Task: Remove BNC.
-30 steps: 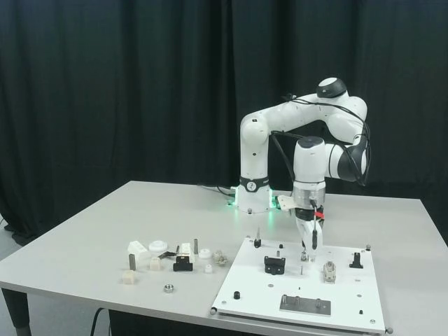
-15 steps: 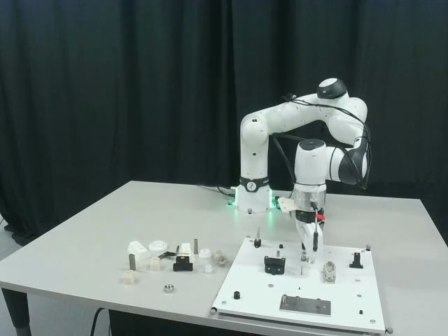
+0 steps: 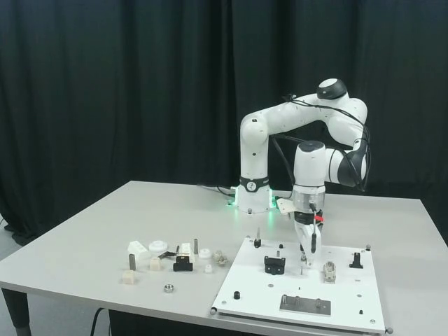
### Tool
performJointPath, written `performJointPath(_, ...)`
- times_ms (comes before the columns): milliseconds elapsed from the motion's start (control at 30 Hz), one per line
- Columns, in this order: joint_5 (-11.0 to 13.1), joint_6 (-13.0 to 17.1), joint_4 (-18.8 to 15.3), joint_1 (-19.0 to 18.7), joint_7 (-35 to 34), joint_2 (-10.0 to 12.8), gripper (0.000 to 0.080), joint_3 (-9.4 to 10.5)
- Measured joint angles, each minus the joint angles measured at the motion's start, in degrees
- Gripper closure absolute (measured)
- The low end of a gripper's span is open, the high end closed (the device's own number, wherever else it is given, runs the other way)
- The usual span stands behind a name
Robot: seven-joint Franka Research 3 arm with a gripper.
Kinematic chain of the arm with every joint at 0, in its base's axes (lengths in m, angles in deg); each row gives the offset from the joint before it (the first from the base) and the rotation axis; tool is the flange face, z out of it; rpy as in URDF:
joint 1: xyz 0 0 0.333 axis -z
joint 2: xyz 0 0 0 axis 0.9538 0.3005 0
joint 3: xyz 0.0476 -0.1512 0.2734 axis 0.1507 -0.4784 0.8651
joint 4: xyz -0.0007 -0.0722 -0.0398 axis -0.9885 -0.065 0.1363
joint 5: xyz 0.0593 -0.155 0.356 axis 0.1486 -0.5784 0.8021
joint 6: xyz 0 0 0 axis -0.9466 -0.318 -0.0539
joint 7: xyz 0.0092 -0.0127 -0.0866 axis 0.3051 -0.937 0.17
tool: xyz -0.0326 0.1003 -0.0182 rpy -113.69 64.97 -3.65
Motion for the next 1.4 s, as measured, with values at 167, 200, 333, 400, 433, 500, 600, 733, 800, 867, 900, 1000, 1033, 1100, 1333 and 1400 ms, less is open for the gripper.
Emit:
performJointPath(167, -0.1, 0.0, 0.0, 0.1, 0.0, 0.0, 0.0003, 0.03)
performJointPath(200, -0.1, 0.0, 0.0, 0.1, 0.1, 0.0, 0.0003, 0.04)
performJointPath(333, -0.1, 0.0, 0.0, 0.1, 0.3, 0.0, 0.0003, 0.04)
performJointPath(400, -0.1, 0.0, 0.0, 0.1, 0.3, 0.0, 0.0122, 0.04)
performJointPath(433, -0.1, 0.0, 0.0, 0.1, 0.3, 0.0, 0.0122, 0.04)
performJointPath(500, -0.1, 0.0, 0.0, 0.1, 0.3, 0.0, 0.0122, 0.04)
performJointPath(600, -0.1, 0.0, 0.0, 0.1, 0.3, 0.0, 0.0312, 0.04)
performJointPath(733, -0.1, 0.0, 0.0, 0.1, 0.3, 0.0, 0.0312, 0.05)
performJointPath(800, -0.1, 0.0, -0.1, 0.1, 0.3, 0.0, 0.0482, 0.06)
performJointPath(867, -0.1, 0.0, -0.2, 0.1, 0.3, 0.0, 0.0482, 0.09)
performJointPath(900, -0.1, 0.0, -0.2, 0.1, 0.3, 0.0, 0.0482, 0.09)
performJointPath(1000, -0.1, 0.0, -0.2, 0.1, 0.3, 0.0, 0.0482, 0.09)
performJointPath(1033, -0.1, 0.0, -0.2, 0.1, 0.3, 0.0, 0.0482, 0.09)
performJointPath(1100, -0.1, -0.1, -0.2, 0.1, 0.3, 0.0, 0.0673, 0.09)
performJointPath(1333, -0.1, -0.1, -0.2, 0.1, 1.0, 0.0, 0.0673, 0.08)
performJointPath(1400, -0.2, -0.1, -0.2, 0.1, 1.5, -0.1, 0.0673, 0.06)
